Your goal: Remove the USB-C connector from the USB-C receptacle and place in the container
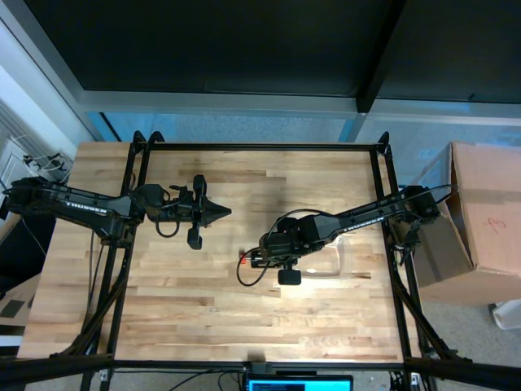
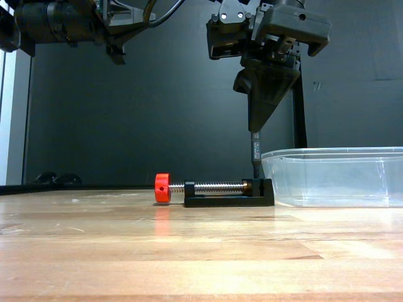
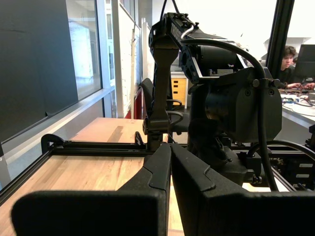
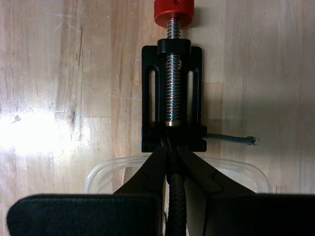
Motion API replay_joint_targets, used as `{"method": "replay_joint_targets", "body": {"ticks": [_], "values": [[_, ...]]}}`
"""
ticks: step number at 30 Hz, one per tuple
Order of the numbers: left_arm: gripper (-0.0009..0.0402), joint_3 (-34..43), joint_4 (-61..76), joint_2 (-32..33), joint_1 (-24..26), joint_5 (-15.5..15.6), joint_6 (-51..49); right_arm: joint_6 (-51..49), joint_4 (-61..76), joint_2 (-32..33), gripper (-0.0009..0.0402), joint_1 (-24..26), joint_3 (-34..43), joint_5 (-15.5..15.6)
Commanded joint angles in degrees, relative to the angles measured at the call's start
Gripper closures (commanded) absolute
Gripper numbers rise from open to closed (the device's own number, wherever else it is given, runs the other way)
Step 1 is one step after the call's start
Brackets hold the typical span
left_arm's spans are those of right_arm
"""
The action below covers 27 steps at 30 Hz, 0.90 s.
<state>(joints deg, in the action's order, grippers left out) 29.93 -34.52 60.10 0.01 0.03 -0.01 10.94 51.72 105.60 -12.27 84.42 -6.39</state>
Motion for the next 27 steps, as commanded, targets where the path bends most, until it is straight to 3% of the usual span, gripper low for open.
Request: {"method": "replay_joint_targets", "body": {"ticks": [1, 9, 27], "values": [[0.0393, 0.02, 0.00, 0.02, -0.02, 0.00, 0.00, 0.07, 0.02, -0.02, 0.0393, 0.00, 0.00, -0.02], [0.0393, 0.02, 0.00, 0.02, -0.02, 0.00, 0.00, 0.07, 0.07, -1.33, 0.0393, 0.02, 0.02, -0.07], [0.0393, 0.02, 0.00, 0.02, 0.00, 0.00, 0.00, 0.02, 2.21, -11.26, 0.0393, -0.61, -1.73, -0.04]]}}
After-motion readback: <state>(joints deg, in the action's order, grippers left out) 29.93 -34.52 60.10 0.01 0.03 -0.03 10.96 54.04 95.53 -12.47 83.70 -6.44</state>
